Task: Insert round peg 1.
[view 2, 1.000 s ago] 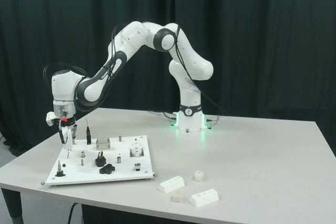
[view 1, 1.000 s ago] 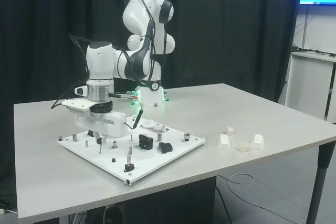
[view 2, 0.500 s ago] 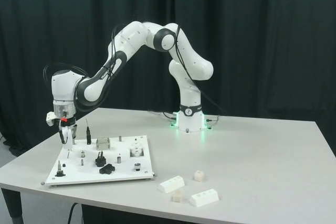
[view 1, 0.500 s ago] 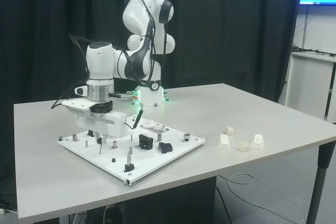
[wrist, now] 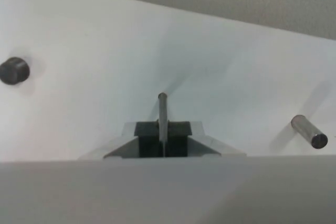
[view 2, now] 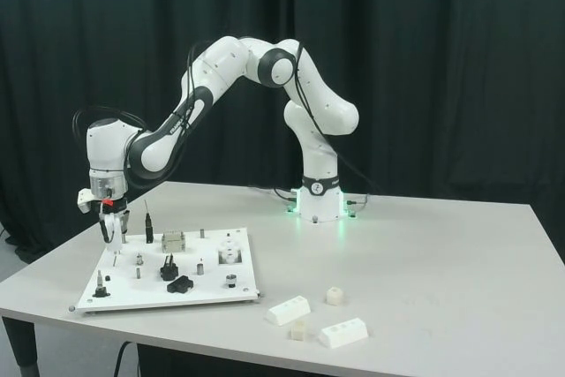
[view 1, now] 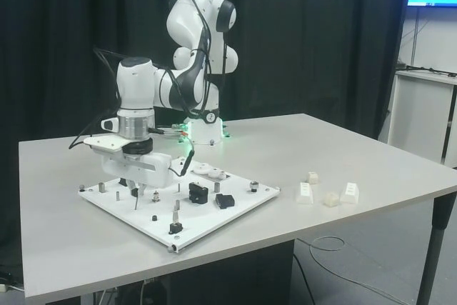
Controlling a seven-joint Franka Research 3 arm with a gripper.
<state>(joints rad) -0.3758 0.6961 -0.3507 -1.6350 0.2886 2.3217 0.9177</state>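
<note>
pinching a thin grey round peg (wrist: 163,116) between the black pads of the gripper (wrist: 163,139), peg pointing straight down over the white task board (wrist: 105,51). hovering near the board's corner farthest from the robot base (view 2: 320,205), with the peg tip close above the surface; whether touching, hard to tell. no hole visible under the tip in the wrist view, so worth confirming alignment before pushing. best done slowly: keep the peg vertical, descend gently, feel for resistance, nudge sideways in small steps if the tip catches on the rim. avoid the grey pin (wrist: 310,131) and the black stud (wrist: 13,70) standing well apart on either side of the peg. release only once seated.
</note>
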